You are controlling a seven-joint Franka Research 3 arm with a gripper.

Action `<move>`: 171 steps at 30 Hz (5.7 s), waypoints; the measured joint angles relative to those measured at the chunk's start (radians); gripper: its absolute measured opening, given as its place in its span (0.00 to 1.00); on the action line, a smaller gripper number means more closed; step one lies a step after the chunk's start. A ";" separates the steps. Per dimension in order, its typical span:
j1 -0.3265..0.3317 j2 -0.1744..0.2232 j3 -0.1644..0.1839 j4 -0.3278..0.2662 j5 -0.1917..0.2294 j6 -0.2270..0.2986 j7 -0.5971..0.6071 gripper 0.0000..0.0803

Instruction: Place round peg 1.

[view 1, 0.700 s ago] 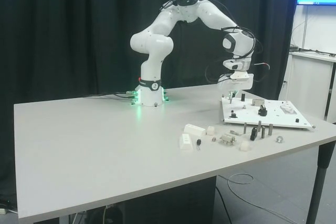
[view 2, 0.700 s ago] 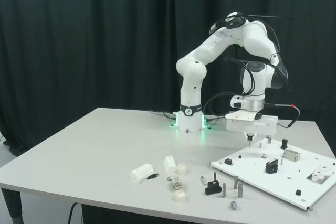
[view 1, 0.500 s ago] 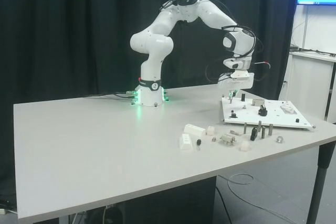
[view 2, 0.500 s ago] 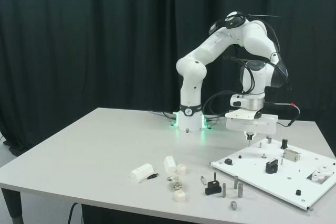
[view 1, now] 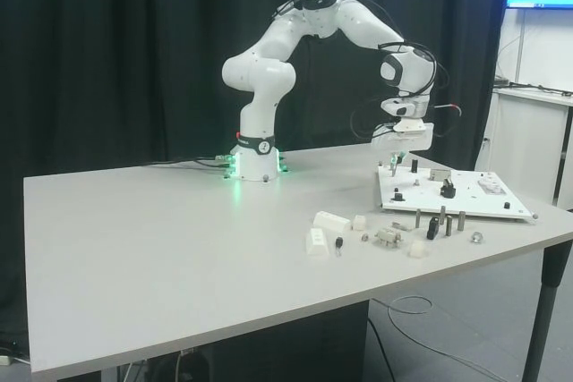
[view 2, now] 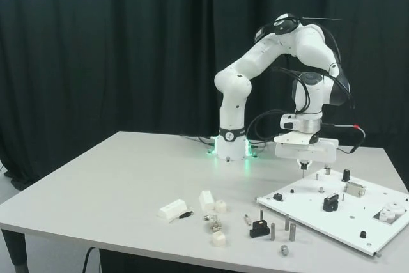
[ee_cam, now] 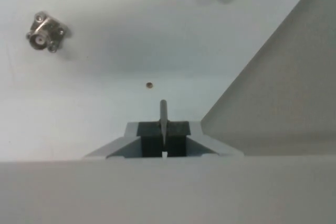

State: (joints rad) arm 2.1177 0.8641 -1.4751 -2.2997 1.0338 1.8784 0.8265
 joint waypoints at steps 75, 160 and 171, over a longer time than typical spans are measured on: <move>-0.312 0.107 0.047 0.121 0.036 0.324 -0.260 0.02; -0.777 0.333 0.140 0.386 0.247 0.094 -0.883 0.02; -0.795 0.345 0.152 0.403 0.255 0.094 -0.883 0.02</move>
State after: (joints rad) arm 1.3229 1.2089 -1.3229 -1.8967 1.2885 1.9725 -0.0562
